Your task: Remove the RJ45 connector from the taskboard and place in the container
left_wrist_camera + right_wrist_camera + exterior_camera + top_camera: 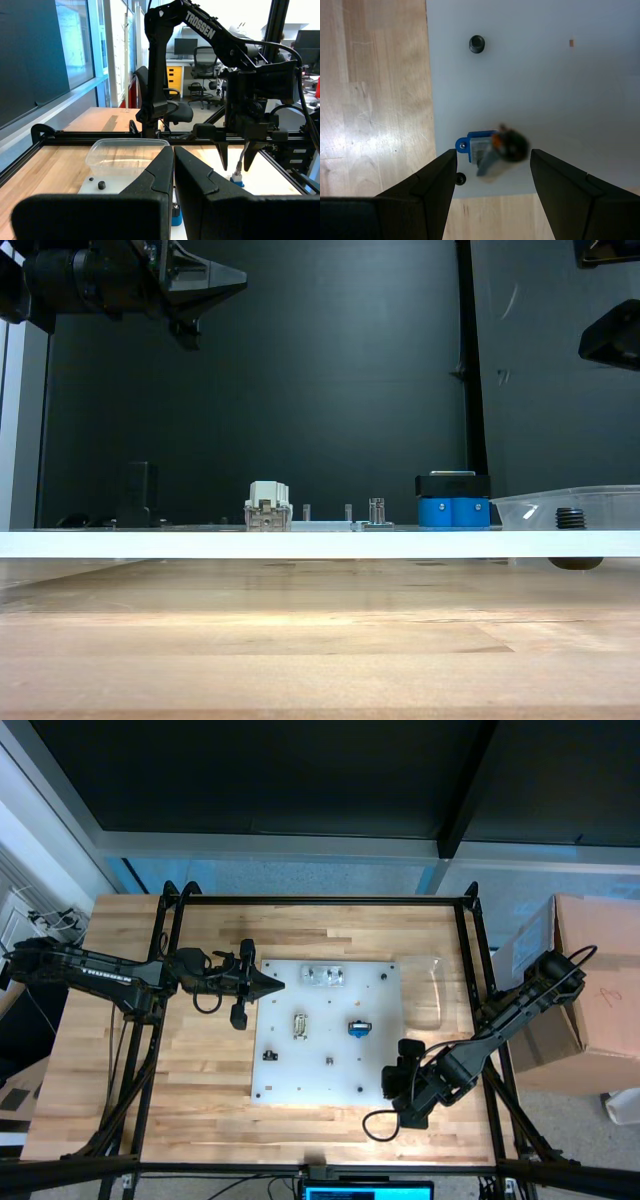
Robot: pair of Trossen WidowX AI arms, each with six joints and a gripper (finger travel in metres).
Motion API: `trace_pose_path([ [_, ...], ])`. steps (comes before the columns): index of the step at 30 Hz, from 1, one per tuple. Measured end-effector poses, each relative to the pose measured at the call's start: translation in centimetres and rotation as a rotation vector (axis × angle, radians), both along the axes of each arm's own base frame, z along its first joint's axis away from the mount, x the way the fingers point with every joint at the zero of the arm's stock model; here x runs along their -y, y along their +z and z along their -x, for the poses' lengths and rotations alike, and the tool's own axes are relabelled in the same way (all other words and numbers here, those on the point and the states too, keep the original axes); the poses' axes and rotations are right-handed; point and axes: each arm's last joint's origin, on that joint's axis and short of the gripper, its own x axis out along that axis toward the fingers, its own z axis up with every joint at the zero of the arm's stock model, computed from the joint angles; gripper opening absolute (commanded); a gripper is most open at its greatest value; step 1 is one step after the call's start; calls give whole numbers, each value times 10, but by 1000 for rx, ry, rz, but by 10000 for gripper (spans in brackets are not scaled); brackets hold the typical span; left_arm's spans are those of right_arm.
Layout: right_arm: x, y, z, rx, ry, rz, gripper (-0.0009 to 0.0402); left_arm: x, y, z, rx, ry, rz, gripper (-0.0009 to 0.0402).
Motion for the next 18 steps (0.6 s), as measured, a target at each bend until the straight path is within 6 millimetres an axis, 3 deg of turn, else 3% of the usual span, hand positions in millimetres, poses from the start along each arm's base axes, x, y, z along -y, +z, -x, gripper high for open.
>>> trace_pose_path([
  [18, -1, -7, -1, 29, 0, -20, 77, 0, 0, 0, 0, 0, 0, 0],
])
